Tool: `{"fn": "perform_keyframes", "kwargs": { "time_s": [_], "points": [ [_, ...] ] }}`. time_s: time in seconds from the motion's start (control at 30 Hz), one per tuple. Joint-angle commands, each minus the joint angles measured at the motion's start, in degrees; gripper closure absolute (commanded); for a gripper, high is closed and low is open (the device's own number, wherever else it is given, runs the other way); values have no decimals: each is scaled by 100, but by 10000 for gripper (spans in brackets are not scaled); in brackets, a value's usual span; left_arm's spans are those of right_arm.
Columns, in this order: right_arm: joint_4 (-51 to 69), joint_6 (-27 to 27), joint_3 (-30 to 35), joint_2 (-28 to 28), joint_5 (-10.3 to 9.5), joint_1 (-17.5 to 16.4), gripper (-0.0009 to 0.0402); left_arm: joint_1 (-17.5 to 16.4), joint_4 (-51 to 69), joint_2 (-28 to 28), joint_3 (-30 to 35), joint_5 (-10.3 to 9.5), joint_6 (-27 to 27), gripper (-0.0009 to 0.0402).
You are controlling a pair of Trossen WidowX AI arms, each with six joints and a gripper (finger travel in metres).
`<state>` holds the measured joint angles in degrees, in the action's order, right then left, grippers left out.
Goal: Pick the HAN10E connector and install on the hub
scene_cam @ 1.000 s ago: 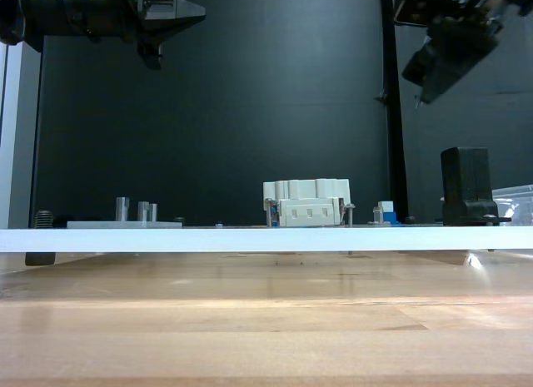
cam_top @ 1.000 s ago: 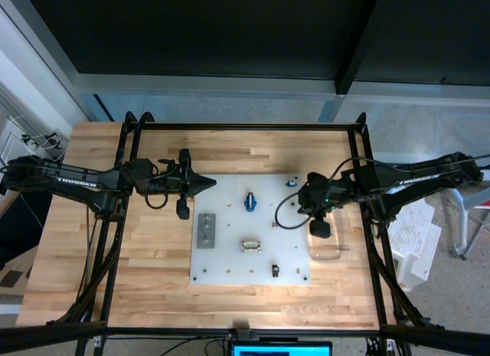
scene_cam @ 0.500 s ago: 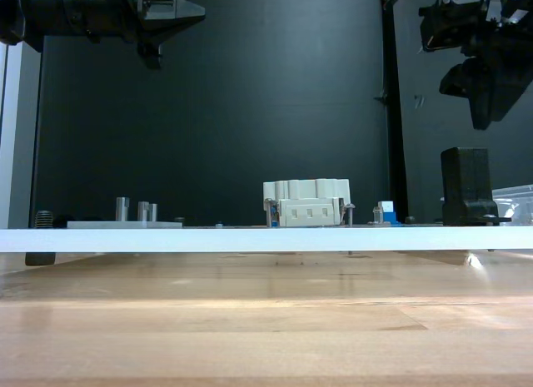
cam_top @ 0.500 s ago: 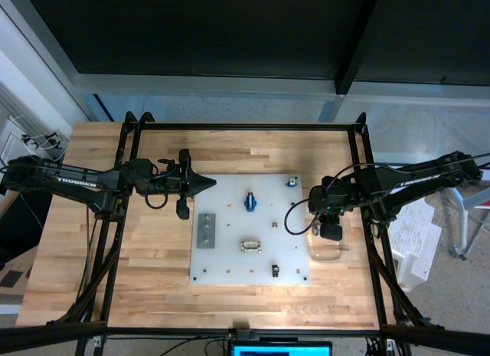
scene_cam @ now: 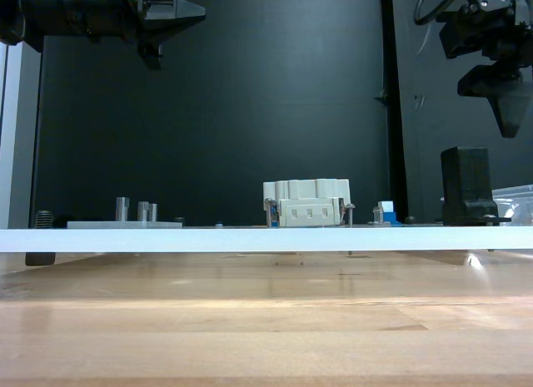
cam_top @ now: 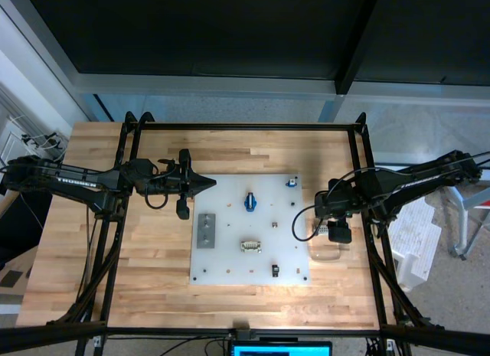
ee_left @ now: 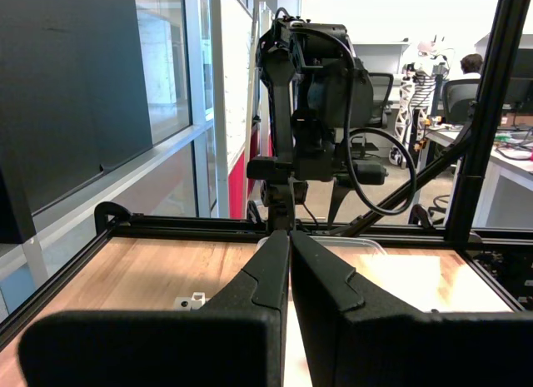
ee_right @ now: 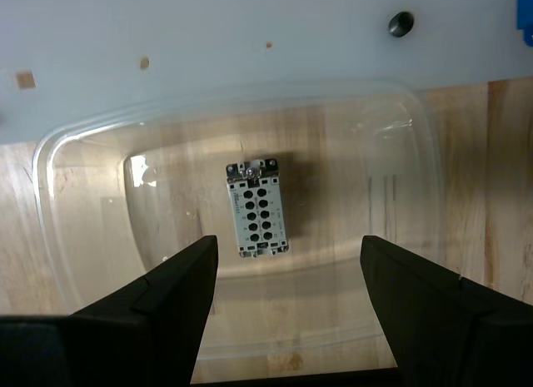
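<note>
Since a second ago our right gripper [cam_top: 337, 235] has swung off the white plate [cam_top: 230, 266] toward 3 o'clock. It now hangs over the clear tray [cam_top: 328, 254] that sits on the table against the plate's 3 o'clock edge. Its fingers are spread wide apart and carry nothing.

From its own camera, the HAN10E connector [ee_right: 256, 209] lies flat on the tray floor, contact face up, untouched. Its long sides run roughly in line with the gap between the fingers [ee_right: 179, 279], though it sits nearer one finger than the other.

The hub [cam_top: 250, 246] stands bare on the plate, a little toward 6 o'clock from the plate's middle and well apart from the tray.

Our left gripper [cam_top: 208, 184] is parked high at the plate's 10 o'clock corner, fingers pressed together, taking no part.

We judge that we are in the approach to the pick, with nothing grasped yet. Next we should centre the gap over the connector and descend inside the tray wall. Closing on the long sides should give a square hold, and we would then carry it toward 9 o'clock to the hub.
</note>
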<state>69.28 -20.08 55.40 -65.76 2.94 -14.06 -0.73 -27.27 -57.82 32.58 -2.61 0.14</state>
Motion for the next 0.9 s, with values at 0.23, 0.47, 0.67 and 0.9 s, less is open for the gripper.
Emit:
{"fn": "perform_keyframes", "kwargs": {
  "time_s": [0.23, 0.47, 0.67, 0.9],
  "points": [
    [-13, 365, -11, -466, 52, -98, 152, -2, -2, -2, 2, 2, -2, 392],
    [-319, 629, -44, -656, 46, -109, 152, 0, -2, -2, 2, 2, -2, 392],
    [-468, 730, -184, -778, 46, -131, 152, -2, -2, -2, 2, 2, -2, 392],
    [-778, 737, -535, -789, 46, -164, 153, 0, -2, -2, 0, 2, -2, 392]
  ]
}}
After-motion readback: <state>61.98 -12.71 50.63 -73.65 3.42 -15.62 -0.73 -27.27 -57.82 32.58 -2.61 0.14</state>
